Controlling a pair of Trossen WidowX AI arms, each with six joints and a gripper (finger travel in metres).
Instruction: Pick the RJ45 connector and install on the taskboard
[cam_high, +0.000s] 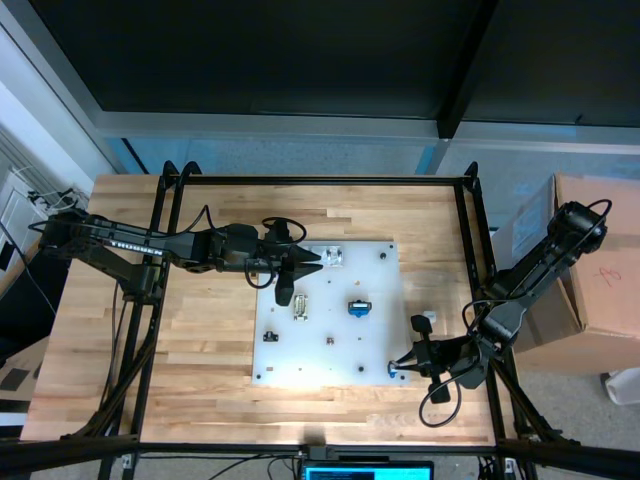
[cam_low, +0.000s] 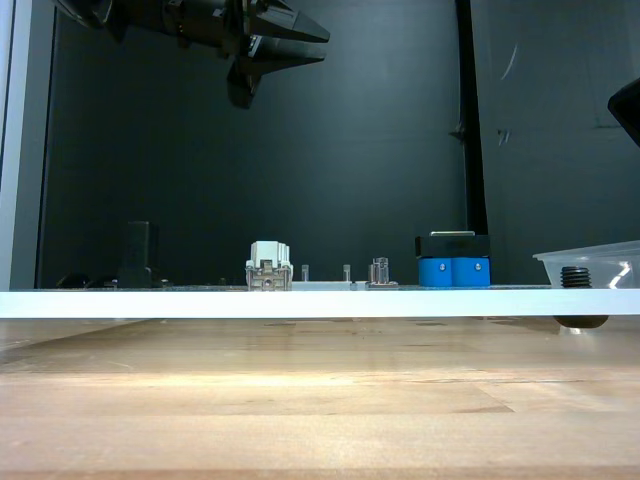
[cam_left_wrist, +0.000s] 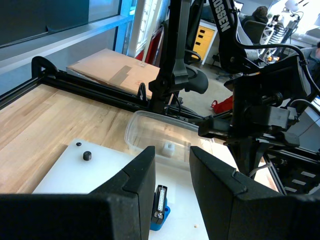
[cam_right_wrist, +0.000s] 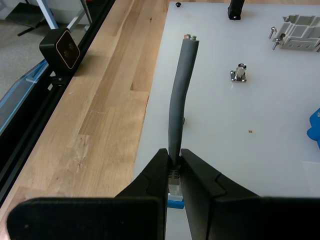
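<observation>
The RJ45 connector (cam_right_wrist: 173, 184) is pinched between my right gripper's (cam_right_wrist: 173, 156) fingers, and its short grey cable (cam_right_wrist: 179, 100) sticks out over the white taskboard (cam_right_wrist: 225, 130). Directly under the connector is a blue seat (cam_right_wrist: 175, 203) at the board's near right corner (cam_high: 393, 371); I cannot tell how deep the connector sits in it. In the high view the right gripper (cam_high: 408, 362) is at that corner. My left gripper (cam_high: 292, 268) hangs open and empty above the board's far left part, high up in the low view (cam_low: 290, 45).
On the board stand a blue D-sub mount (cam_high: 359, 308), a grey-white connector block (cam_high: 300, 305) and small studs. A clear plastic bin (cam_left_wrist: 150, 130) lies just off the board's right edge. A cardboard box (cam_high: 590, 270) is beyond the table's right side. A black frame rail (cam_high: 470, 230) borders the table.
</observation>
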